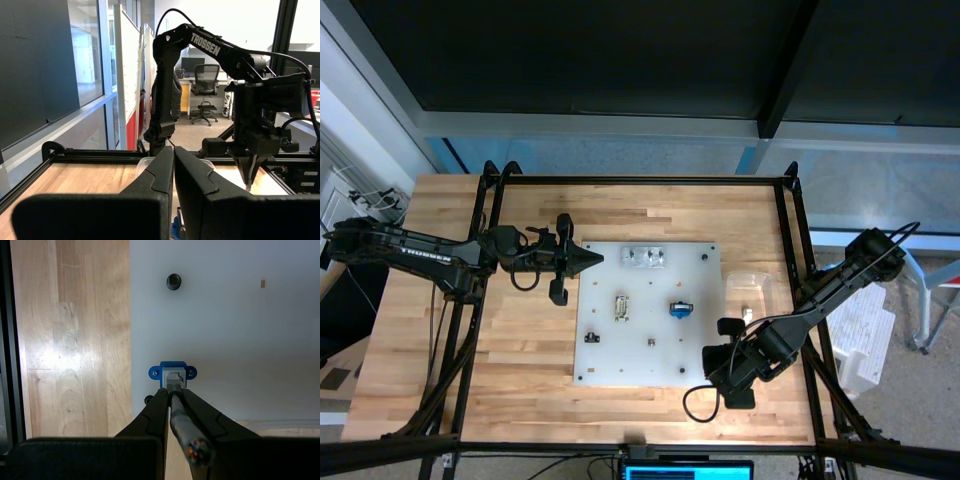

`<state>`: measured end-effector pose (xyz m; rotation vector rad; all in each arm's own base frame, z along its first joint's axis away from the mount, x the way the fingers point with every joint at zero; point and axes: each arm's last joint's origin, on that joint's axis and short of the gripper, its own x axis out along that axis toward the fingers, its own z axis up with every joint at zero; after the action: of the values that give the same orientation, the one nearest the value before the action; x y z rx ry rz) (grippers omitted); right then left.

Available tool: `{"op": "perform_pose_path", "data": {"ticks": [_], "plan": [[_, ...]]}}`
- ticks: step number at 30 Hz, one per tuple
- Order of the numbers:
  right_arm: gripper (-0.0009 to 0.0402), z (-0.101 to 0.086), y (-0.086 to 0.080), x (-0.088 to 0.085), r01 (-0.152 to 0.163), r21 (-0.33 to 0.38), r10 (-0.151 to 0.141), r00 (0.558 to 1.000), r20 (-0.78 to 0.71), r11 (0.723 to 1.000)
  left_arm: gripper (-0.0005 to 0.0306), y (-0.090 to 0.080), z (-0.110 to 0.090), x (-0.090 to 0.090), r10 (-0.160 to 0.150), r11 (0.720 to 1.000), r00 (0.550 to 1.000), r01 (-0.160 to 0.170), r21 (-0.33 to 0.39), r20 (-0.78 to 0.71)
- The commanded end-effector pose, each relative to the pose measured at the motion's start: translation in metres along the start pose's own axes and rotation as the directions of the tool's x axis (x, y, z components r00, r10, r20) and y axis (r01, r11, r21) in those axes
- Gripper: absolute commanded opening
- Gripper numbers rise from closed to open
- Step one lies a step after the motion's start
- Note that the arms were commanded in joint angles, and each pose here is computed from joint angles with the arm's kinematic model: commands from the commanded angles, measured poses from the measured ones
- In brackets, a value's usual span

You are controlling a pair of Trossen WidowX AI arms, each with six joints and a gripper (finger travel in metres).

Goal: Pick the RJ45 connector and install on taskboard

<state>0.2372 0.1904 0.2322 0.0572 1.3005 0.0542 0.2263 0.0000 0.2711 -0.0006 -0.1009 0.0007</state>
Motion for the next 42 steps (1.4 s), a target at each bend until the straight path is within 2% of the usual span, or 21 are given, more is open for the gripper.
{"op": "perform_pose_path", "data": {"ticks": [1, 42], "plan": [[0.0, -0.0006, -0.0004, 0.0001, 0.004, -0.003, -0.004, 1.0, -0.005, 1.0, 0.0, 0.0, 0.0001, 0.0, 0.0, 1.0, 1.0, 0.0, 0.0, 0.0], [0.0, -0.0023, -0.0012, 0.0051, 0.004, -0.004, -0.004, 1.0, 0.0, 1.0, 0.0, 0.0001, 0.0001, 0.0, 0.0, 1.0, 1.0, 0.0, 0.0, 0.0]]}}
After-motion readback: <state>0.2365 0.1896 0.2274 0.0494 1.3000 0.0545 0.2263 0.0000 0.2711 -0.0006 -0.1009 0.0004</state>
